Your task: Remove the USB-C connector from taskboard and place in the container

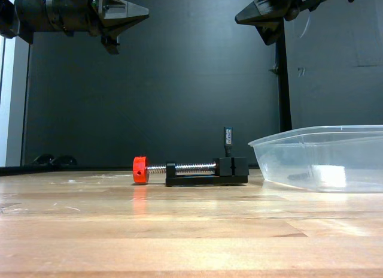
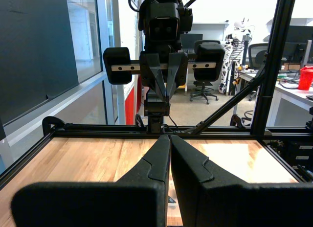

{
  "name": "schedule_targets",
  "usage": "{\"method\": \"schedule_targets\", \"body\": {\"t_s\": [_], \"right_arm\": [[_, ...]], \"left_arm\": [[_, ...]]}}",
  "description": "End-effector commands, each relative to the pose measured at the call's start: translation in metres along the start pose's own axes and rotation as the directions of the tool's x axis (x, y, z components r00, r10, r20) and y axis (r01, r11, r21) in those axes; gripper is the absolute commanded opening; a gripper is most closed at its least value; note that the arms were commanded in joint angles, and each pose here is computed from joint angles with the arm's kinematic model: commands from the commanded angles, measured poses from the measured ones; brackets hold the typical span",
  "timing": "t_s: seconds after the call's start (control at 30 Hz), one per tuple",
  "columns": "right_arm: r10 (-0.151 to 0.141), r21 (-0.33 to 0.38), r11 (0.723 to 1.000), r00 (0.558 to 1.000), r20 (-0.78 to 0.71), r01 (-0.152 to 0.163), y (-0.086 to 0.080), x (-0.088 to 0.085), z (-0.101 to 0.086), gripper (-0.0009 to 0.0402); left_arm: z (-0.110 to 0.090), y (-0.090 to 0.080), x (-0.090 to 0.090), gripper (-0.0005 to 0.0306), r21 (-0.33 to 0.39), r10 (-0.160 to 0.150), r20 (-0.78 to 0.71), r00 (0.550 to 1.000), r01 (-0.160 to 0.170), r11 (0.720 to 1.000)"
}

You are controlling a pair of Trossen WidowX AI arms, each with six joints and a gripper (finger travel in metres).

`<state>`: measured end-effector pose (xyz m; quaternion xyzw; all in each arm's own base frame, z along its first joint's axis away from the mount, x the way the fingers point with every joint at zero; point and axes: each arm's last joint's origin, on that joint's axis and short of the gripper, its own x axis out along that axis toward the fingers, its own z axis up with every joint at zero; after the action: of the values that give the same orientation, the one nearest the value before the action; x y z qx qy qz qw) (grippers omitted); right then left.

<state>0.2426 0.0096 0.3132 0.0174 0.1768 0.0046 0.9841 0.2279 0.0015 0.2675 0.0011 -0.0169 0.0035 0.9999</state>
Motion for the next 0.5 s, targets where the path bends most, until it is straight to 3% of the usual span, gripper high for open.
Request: {"method": "schedule_targets", "body": {"t_s": [0.03, 0.1, 0.5], "right_arm": [[0.013, -0.016, 1.0, 0.998, 0.055, -0.012, -0.002, -0.001, -0.001, 0.0], [0.037, -0.017, 0.999, 0.994, 0.102, -0.036, -0.004, -0.001, -0.003, 0.0], [0.014, -0.014, 1.0, 0.954, 0.301, -0.01, -0.012, 0.0, -0.017, 0.0]], "left_arm": [[0.0, 0.0, 0.0, 0.0, 0.0, 0.0, 0.0, 1.0, 0.0, 1.0], [0.0, 0.0, 0.0, 0.0, 0.0, 0.0, 0.0, 1.0, 0.0, 1.0], [0.0, 0.0, 0.0, 0.0, 0.0, 0.0, 0.0, 1.0, 0.0, 1.0]]}}
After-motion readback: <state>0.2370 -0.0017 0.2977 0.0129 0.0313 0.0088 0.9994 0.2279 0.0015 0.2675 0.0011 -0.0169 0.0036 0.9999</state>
